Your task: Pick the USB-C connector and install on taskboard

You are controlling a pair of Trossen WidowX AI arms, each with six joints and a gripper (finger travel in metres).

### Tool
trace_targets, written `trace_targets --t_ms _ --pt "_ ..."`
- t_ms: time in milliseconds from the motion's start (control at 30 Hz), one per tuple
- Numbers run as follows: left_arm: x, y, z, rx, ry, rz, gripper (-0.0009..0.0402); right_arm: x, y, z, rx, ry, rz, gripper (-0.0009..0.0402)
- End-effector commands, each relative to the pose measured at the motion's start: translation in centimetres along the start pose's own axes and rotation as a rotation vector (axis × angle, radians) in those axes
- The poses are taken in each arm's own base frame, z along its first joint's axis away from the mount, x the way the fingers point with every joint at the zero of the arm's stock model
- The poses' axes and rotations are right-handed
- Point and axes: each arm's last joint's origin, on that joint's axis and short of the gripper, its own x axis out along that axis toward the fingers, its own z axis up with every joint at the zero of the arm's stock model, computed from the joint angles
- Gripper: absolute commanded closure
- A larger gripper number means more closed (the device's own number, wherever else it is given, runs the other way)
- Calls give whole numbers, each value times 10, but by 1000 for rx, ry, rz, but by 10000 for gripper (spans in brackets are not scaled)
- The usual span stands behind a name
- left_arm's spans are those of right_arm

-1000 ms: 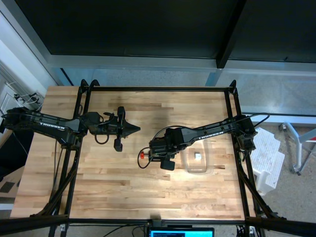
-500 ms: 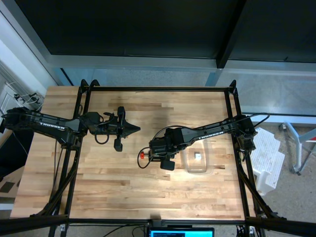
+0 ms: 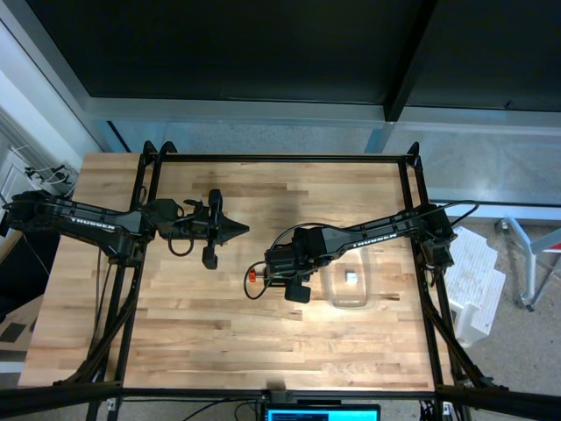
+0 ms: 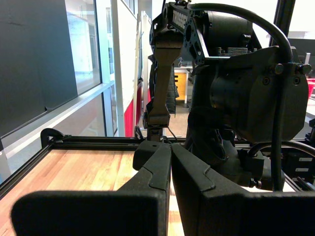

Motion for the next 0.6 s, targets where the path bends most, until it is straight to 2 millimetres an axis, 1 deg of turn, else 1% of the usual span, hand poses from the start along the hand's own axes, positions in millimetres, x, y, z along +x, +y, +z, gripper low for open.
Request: trace_targets --t_ms 33,600 --pt "0 0 0 0 0 0 393 1 0 -1 2 5 -2 393" --pt "0 0 0 0 0 0 393 1 0 0 12 -2 3 393"
